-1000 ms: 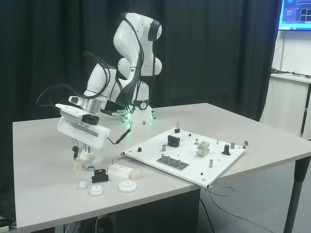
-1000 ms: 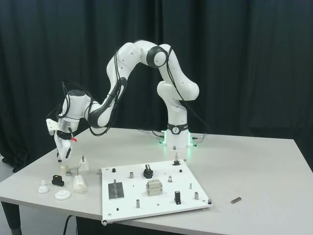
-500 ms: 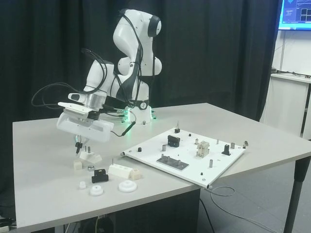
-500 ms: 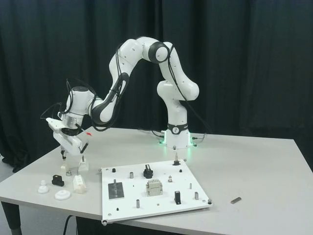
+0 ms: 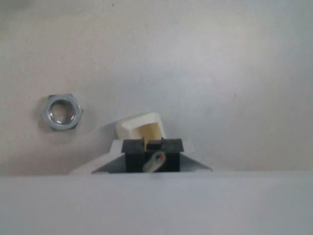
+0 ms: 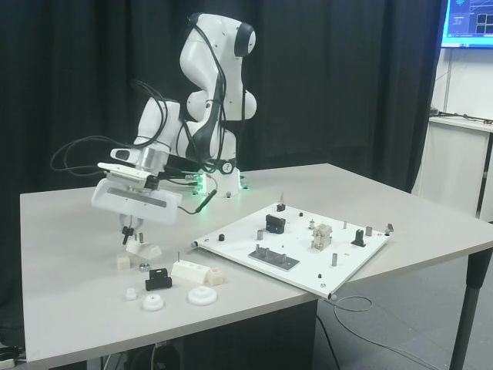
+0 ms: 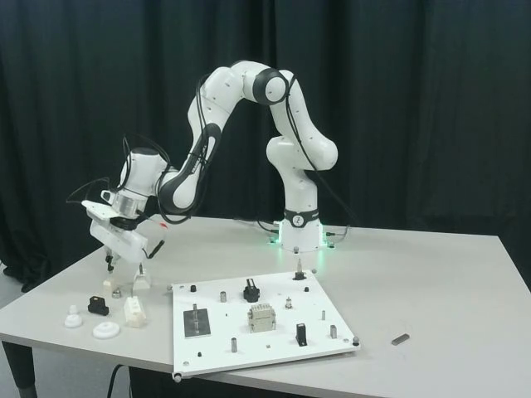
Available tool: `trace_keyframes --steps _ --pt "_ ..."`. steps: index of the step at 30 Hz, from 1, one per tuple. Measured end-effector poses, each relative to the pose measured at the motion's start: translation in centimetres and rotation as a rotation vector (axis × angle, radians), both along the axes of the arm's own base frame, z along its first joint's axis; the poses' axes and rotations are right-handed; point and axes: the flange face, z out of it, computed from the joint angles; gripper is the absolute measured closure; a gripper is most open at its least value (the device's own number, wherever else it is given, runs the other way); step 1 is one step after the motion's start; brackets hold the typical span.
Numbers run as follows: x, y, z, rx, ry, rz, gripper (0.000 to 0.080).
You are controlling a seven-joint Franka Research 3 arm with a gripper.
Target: Place USB.
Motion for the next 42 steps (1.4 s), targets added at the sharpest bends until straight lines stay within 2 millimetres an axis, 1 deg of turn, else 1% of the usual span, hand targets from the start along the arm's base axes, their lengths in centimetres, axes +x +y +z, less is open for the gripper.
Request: trace_keyframes --steps 11,21,42 --pt "-0.2 0.4 -1.0 -0.022 -0.001 0.076 0.0737" --pt "-0.4 0.2 -1.5 -0.046 0.026 0.169 0.0737" --pt "-0.4 0.2 -2.5 -0.050 0.020 0.206 0.0737"
